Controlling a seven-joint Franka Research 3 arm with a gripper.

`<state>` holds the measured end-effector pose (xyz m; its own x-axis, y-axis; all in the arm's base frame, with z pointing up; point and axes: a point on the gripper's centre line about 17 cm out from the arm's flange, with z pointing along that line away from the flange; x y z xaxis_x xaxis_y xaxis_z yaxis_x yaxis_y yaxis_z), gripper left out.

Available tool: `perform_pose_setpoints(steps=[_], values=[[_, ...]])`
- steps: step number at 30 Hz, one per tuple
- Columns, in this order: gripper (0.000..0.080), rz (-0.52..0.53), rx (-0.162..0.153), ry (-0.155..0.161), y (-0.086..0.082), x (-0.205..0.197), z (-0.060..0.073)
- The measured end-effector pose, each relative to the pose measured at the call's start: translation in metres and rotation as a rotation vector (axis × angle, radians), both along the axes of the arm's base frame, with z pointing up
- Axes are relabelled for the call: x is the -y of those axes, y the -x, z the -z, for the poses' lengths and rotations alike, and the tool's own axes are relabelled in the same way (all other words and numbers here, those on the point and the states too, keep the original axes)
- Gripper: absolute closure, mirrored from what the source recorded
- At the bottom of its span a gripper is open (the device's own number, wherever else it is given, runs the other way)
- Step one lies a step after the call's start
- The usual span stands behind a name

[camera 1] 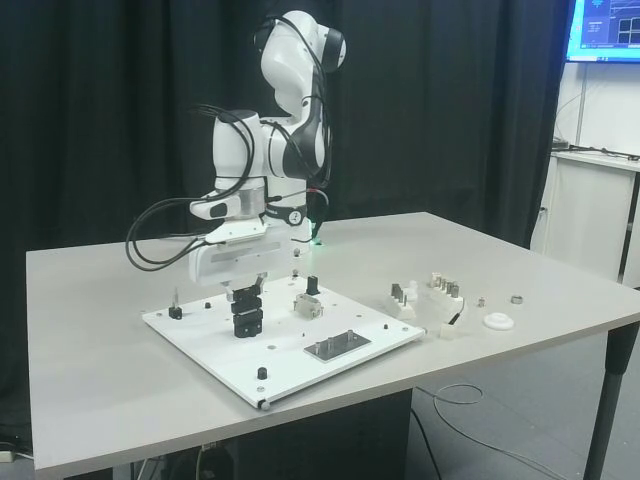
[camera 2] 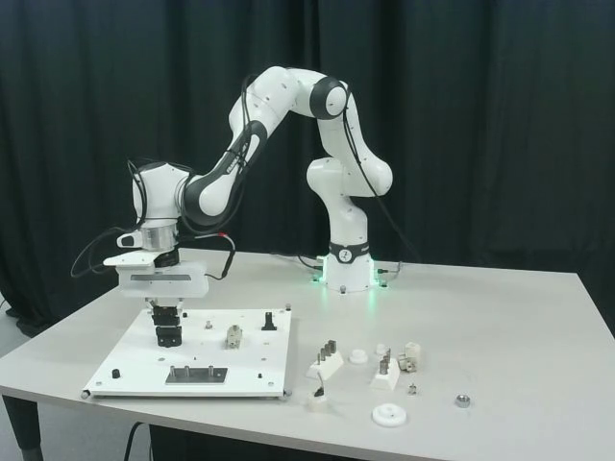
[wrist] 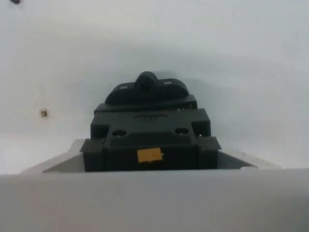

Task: Insert D-SUB.

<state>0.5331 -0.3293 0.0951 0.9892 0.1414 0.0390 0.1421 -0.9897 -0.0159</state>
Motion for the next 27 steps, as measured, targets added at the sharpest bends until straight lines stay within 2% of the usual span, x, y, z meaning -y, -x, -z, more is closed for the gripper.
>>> perform_pose_setpoints(steps=[27], values=[[0.0417, 0.038, -0.003, 0.001, -0.0004, -0.0008, -0.0001]])
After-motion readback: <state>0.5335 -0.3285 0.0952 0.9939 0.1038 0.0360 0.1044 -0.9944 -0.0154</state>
